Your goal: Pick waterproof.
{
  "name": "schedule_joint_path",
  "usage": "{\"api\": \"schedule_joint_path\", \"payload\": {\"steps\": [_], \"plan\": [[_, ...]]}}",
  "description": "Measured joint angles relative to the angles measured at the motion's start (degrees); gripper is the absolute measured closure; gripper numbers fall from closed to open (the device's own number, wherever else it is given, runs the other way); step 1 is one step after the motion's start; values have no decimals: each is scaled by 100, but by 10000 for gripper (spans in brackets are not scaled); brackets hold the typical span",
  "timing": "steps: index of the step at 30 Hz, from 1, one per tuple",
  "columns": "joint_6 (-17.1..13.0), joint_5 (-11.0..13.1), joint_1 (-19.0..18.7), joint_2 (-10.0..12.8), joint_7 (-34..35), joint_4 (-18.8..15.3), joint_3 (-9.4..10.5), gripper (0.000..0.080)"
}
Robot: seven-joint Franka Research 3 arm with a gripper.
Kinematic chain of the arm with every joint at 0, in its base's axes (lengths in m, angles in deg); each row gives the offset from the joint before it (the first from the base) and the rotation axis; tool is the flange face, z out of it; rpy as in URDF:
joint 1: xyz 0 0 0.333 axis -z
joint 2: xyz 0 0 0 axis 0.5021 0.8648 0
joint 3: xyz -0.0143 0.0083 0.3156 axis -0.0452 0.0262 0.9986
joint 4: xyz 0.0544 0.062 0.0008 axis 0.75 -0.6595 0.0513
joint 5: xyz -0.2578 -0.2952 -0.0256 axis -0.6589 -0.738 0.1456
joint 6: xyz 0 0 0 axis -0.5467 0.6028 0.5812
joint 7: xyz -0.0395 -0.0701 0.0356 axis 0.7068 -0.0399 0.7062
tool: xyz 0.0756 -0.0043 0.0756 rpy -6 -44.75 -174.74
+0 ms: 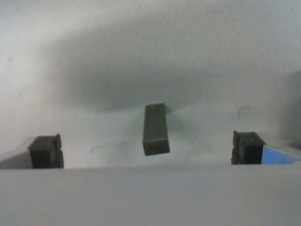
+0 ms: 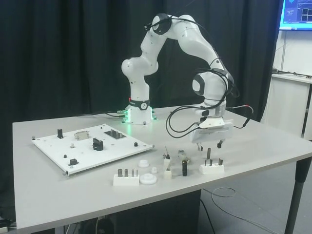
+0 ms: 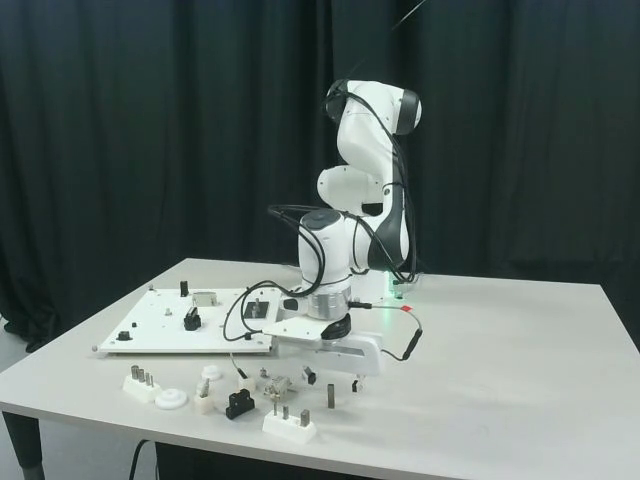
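My gripper (image 2: 209, 145) hangs open close above the table's front right part, fingers spread wide. In the wrist view a dark upright rectangular peg (image 1: 155, 129) stands on a pale surface about midway between the fingertips of the gripper (image 1: 146, 151), untouched by either. From the first room view this tall peg (image 2: 208, 155) rises from a small white holder (image 2: 212, 169), just under the fingers. In the second room view the gripper (image 3: 333, 380) sits right over the peg (image 3: 329, 394). Nothing is held.
A white assembly board (image 2: 92, 146) with black fixtures lies at the left. Along the front edge sit another white peg holder (image 2: 126, 180), white gears (image 2: 147, 179), a black connector (image 2: 185, 168) and small metal parts (image 2: 167, 161). A cable (image 2: 180, 122) loops from the wrist.
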Motion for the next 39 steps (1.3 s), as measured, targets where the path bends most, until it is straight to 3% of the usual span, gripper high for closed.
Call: {"api": "schedule_joint_path", "payload": {"steps": [11, 39], "plan": [[304, -1, 20, -1, 0, 182, -8, 3], [704, -158, 96, -2, 0, 453, -23, 3]]}}
